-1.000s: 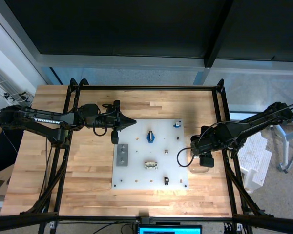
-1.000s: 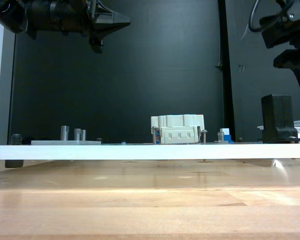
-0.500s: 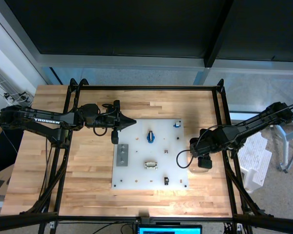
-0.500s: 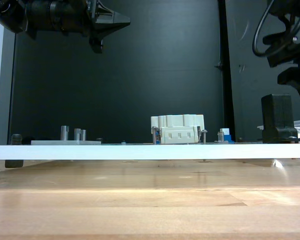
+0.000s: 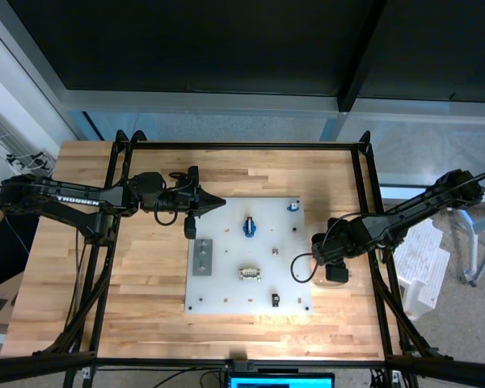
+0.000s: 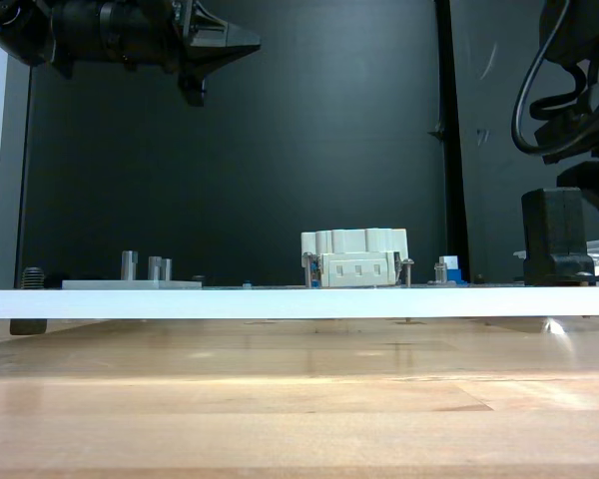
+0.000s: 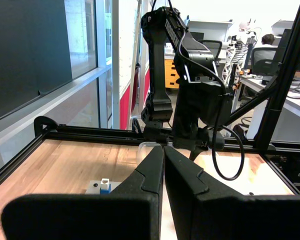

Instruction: Pick the HAN10E connector and install on the hub

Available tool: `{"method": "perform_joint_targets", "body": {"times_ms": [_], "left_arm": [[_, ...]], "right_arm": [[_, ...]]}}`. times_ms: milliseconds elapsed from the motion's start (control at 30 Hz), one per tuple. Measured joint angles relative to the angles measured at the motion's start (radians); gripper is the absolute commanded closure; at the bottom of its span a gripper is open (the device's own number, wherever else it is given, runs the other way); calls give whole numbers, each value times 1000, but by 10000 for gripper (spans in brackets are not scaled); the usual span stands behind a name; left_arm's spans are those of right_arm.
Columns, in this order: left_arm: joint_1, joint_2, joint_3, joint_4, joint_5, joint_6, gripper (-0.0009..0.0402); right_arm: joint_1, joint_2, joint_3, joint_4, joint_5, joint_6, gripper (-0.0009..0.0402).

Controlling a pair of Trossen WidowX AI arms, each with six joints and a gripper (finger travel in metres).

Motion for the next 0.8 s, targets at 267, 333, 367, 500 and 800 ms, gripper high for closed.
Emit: {"method": "perform_joint_targets", "body": {"times_ms": [267, 333, 367, 500, 800], "left_arm": [[0, 0, 0, 0, 0, 0, 393], [0, 0, 0, 0, 0, 0, 393], [0, 0, 0, 0, 0, 0, 393], [0, 0, 0, 0, 0, 0, 393], [0, 0, 0, 0, 0, 0, 393]], "right_arm": [[1, 3, -41, 55, 0, 0, 147], [2, 4, -51, 65, 0, 0, 152], [2, 4, -56, 73, -1, 0, 154], [2, 4, -72, 97, -6, 0, 163], [3, 4, -77, 100, -8, 0, 200]]}}
